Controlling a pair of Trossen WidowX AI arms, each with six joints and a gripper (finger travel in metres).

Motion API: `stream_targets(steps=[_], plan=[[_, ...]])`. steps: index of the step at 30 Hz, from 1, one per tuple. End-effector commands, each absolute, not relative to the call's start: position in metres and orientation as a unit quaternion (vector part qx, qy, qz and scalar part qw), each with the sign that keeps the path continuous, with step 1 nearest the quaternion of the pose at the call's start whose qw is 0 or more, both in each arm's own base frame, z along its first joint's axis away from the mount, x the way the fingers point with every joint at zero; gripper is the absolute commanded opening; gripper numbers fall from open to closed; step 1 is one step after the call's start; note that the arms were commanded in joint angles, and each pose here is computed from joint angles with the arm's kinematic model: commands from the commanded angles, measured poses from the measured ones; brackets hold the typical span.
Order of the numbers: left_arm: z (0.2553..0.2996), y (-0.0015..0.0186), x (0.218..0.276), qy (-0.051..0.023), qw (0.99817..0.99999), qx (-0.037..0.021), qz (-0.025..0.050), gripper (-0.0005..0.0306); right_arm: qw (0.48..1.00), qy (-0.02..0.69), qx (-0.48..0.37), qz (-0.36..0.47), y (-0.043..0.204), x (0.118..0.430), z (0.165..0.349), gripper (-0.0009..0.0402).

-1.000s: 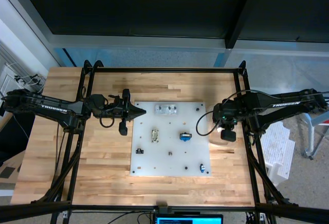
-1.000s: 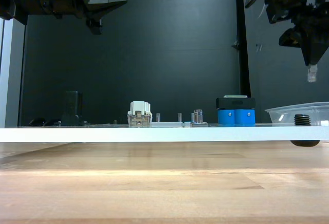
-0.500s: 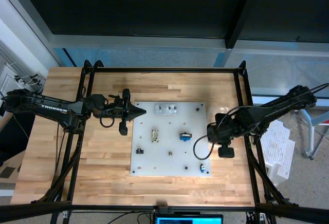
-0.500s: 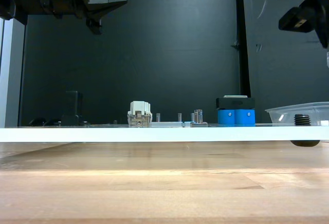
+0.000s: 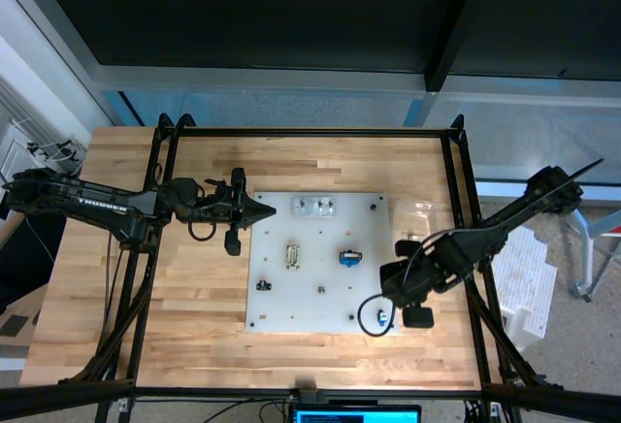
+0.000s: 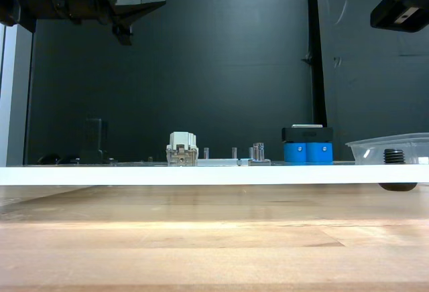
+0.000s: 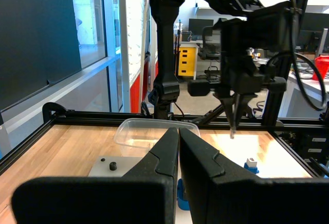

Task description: Pick the RJ45 connector and install on taskboard

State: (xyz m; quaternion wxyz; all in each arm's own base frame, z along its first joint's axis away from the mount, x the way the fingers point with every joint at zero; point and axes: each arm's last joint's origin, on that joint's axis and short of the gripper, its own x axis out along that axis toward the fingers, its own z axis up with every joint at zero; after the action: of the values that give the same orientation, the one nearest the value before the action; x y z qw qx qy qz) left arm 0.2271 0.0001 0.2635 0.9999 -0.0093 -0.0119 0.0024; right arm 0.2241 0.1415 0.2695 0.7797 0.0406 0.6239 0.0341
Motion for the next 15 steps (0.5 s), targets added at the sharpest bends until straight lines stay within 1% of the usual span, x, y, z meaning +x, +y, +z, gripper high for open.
stream_targets(steps=[1, 7, 15], plan=[[0.2634, 0.0001, 0.2271, -0.0118, 0.99989, -0.0093, 0.0022, 0.0, 0.777, 0.628, 0.039, 0.034, 0.149, 0.227, 0.267, 0.0], [0.2635, 0.0001, 0.2271, -0.0119, 0.99988, -0.0093, 0.0022, 0.0, 0.771, 0.635, 0.032, 0.035, 0.162, 0.236, 0.262, 0.0], [0.2635, 0.0002, 0.2271, -0.0119, 0.99988, -0.0093, 0.0024, 0.0, 0.772, 0.633, 0.044, 0.033, 0.169, 0.244, 0.253, 0.0]])
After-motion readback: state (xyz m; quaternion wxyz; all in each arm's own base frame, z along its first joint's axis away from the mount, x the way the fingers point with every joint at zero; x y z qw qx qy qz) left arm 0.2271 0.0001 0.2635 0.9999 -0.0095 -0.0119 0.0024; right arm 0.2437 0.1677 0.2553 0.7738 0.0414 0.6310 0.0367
